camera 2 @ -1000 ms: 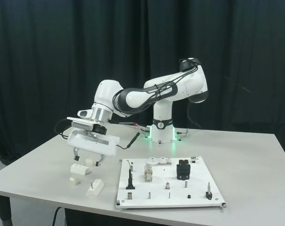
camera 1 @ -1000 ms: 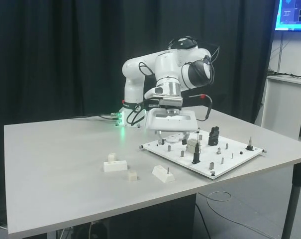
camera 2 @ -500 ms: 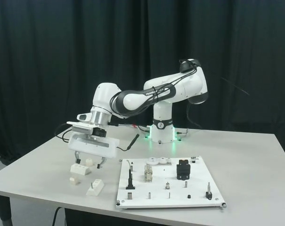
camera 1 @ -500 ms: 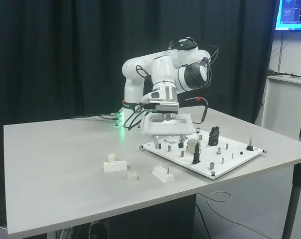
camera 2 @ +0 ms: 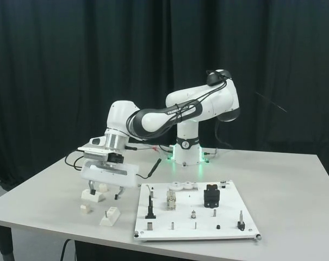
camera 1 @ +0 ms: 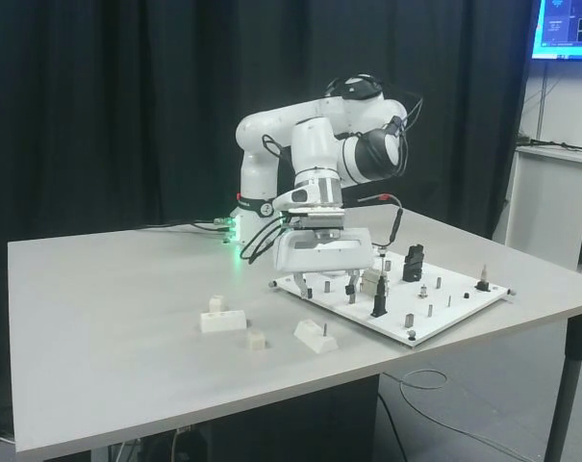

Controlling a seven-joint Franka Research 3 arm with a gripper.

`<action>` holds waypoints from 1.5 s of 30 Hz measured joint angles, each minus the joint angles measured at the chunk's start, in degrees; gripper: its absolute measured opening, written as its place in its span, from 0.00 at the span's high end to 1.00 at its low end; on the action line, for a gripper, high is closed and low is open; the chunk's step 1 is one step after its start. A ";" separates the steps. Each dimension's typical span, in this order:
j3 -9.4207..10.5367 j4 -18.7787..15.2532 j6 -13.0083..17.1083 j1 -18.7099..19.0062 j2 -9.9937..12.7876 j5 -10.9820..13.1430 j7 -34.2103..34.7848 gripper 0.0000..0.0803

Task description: Pick square peg 1.

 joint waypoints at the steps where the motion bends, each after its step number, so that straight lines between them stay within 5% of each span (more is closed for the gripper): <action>1: 0.13 0.00 0.01 -0.06 -0.08 0.24 0.00 0.00; 45: 6.06 -0.69 4.70 -1.42 -2.21 9.16 -2.19 0.00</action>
